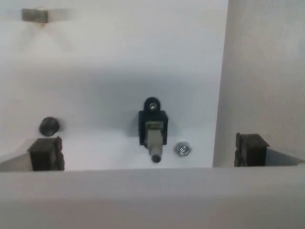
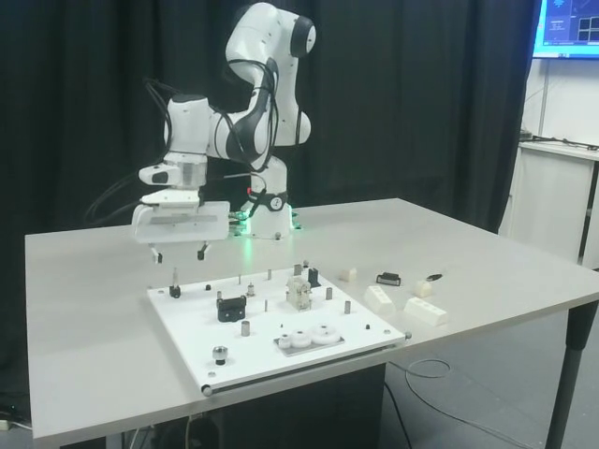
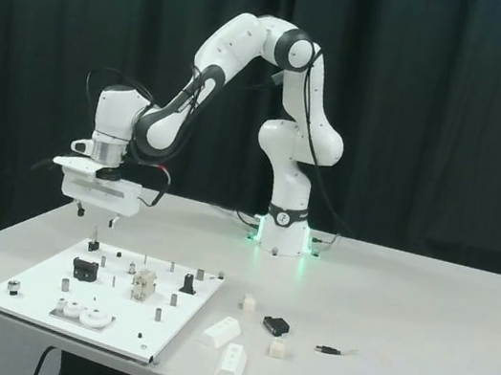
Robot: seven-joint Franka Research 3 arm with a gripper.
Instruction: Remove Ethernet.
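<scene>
The Ethernet plug [image 1: 153,138] is a grey connector standing in a small black holder [image 1: 153,123] on the white board [image 1: 119,71]. In the room views the Ethernet plug [image 2: 174,285] [image 3: 93,241] stands upright near the board's far left corner. My gripper [image 1: 147,151] [image 2: 178,253] [image 3: 96,215] hangs a short way above it, open wide. One black fingertip [image 1: 45,153] shows on each side of the plug, and neither touches it. Nothing is held.
Beside the plug are a metal nut [image 1: 182,149] and a black round knob [image 1: 49,126]. The board [image 2: 187,327] also carries a black block [image 2: 231,307], pegs and white gears [image 2: 311,337]. Loose white blocks [image 2: 412,304] and a black connector [image 2: 387,278] lie on the grey table.
</scene>
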